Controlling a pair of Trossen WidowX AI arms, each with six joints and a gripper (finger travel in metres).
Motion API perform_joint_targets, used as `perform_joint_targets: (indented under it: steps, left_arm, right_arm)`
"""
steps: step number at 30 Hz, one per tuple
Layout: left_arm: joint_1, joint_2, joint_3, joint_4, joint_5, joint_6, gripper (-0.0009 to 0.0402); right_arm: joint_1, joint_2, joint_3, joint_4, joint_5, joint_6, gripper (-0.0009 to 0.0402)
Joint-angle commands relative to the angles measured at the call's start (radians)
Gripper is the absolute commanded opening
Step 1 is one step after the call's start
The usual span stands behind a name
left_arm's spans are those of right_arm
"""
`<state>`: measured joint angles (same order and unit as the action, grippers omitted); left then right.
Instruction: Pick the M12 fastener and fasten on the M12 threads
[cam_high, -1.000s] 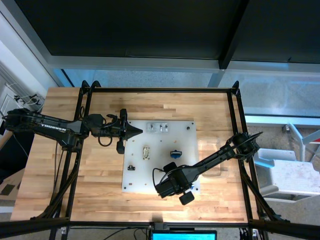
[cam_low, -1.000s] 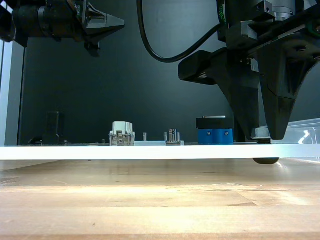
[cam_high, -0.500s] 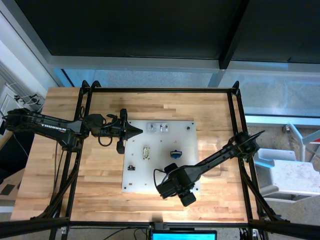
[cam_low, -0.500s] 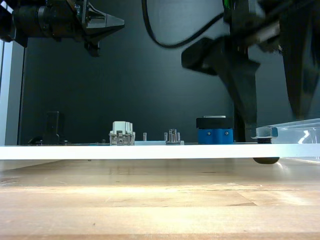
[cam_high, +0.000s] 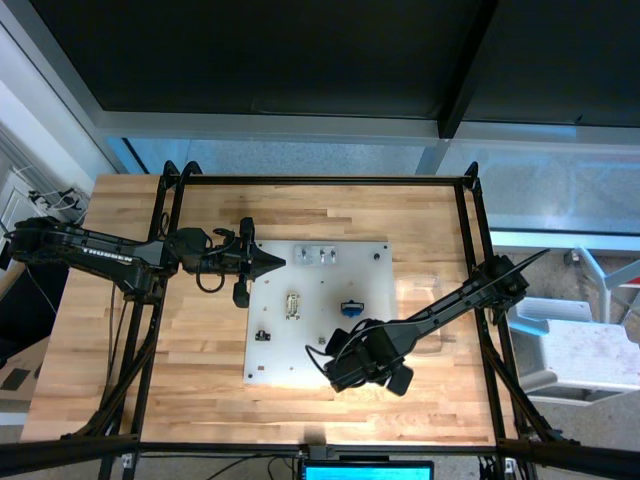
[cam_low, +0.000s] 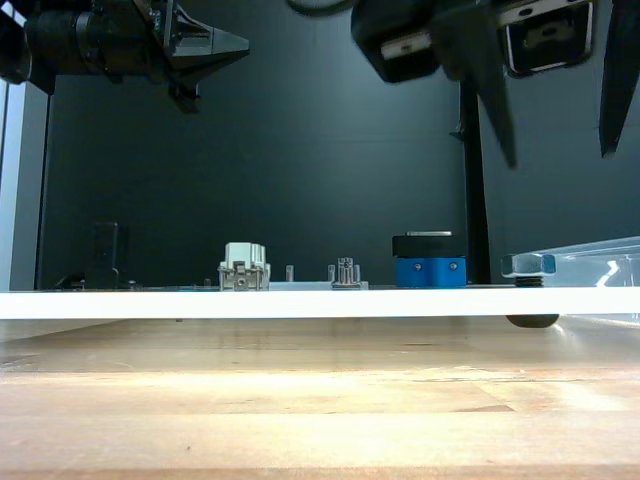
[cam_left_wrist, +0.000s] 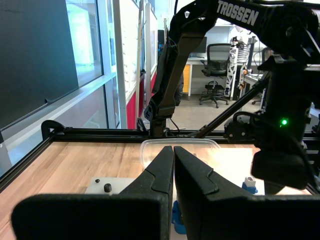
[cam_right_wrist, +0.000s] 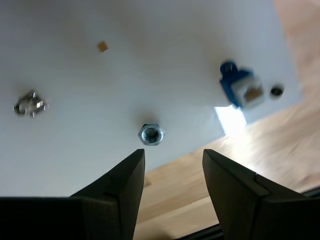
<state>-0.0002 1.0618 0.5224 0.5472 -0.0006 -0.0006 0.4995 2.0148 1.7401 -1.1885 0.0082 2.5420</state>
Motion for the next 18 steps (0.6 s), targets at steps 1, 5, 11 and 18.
perform_joint_targets:
  steps: [1, 5, 11, 18]
  left_arm:
    - [0.000, 0.000, 0.000, 0.000, 0.000, 0.000, 0.0000]
    - [0.000, 0.000, 0.000, 0.000, 0.000, 0.000, 0.0000]
    - [0.000, 0.000, 0.000, 0.000, 0.000, 0.000, 0.0000]
    - [0.000, 0.000, 0.000, 0.000, 0.000, 0.000, 0.0000]
  right_arm:
    - [0.001, -0.002, 0.001, -0.021, 0.002, -0.134, 0.0149]
    - [0.002, -0.003, 0.001, -0.047, -0.001, -0.347, 0.0144]
    - [0.005, -0.006, 0.001, -0.029, -0.002, -0.652, 0.0146]
    - [0.004, -0.006, 0.001, 0.029, -0.001, -1.094, 0.0144]
